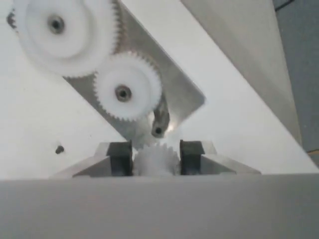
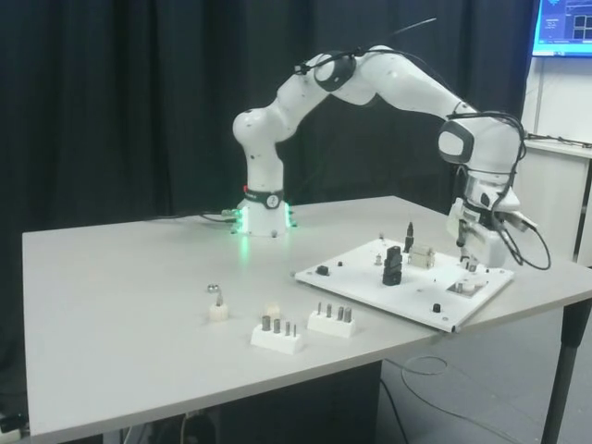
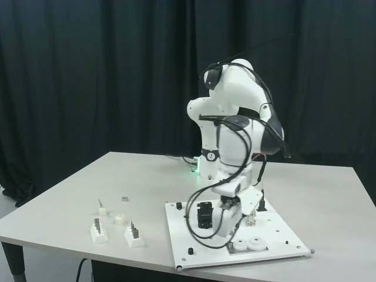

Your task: Insert small gear.

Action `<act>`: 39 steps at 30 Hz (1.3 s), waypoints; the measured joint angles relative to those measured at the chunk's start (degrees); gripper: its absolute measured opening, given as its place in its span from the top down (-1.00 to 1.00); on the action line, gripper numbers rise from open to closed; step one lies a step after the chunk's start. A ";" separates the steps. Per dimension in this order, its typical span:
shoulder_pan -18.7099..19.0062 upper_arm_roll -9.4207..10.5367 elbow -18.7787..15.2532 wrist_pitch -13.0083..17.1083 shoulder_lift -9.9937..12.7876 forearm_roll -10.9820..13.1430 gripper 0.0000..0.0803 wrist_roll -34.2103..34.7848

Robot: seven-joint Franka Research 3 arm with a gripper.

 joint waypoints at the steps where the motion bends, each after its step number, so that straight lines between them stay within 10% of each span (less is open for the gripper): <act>1: 0.34 0.01 -0.04 0.22 0.00 -0.48 0.50 -0.38; 39: 1.68 0.08 -1.38 2.03 -0.01 -6.69 0.50 -29.53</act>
